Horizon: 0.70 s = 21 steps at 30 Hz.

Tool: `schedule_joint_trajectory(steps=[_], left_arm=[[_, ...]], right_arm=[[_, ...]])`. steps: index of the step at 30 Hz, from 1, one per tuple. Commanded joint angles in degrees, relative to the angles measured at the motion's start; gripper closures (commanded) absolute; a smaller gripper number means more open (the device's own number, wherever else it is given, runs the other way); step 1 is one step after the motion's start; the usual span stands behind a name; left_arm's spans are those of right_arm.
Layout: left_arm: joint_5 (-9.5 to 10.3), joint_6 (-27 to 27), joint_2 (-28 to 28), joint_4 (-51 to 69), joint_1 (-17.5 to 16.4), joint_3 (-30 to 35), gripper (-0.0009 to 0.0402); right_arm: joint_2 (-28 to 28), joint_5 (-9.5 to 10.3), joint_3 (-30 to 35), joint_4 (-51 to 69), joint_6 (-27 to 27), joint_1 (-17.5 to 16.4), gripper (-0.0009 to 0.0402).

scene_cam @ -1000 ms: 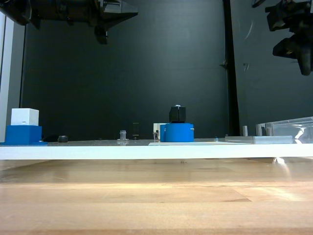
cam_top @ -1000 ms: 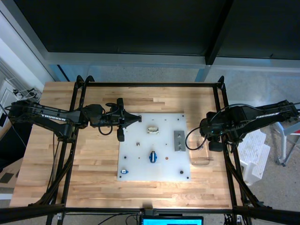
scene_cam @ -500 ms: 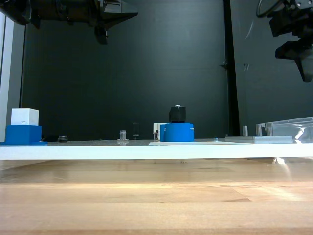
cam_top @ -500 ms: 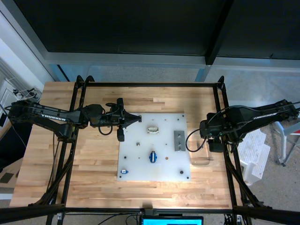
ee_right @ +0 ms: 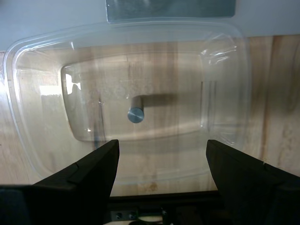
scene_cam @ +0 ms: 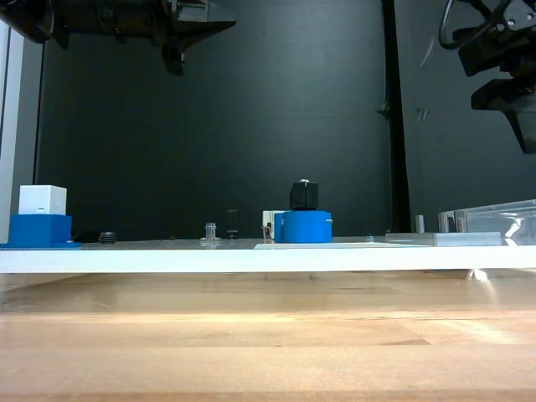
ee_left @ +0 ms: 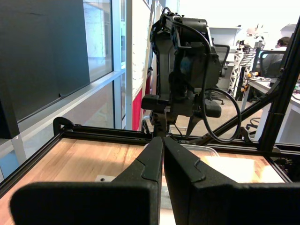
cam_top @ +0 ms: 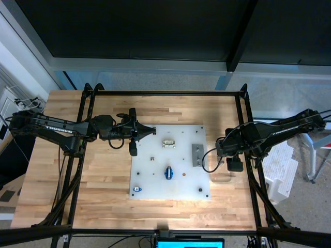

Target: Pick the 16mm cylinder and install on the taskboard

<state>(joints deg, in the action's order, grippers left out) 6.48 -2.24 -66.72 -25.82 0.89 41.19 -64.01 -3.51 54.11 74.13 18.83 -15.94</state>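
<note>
The open right gripper (ee_right: pixel 161 146) hovers above the 16mm cylinder (ee_right: pixel 136 114) standing in the clear tray (ee_right: pixel 236 84), while the closed left gripper (cam_top: pixel 151 129) hangs over the taskboard (cam_top: pixel 165 188)'s far-left corner.

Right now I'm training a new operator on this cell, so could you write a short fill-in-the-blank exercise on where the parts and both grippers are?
1. The clear tray holds just ____ part, the 16mm cylinder.
2. The right gripper hovers above that tray, fingers ____.
3. The left gripper, high above the far left corner of the taskboard, is ____.

Missing words: one; open; shut.
</note>
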Motion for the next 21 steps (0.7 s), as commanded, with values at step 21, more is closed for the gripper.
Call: schedule_joint_trajectory(steps=[21], left_arm=[[0.0,0.0,0.0,0.0,0.0,0.0,0.0392]], right_arm=[[-0.3,-0.07,-11.0,-12.1,3.3,-4.3,0.0134]])
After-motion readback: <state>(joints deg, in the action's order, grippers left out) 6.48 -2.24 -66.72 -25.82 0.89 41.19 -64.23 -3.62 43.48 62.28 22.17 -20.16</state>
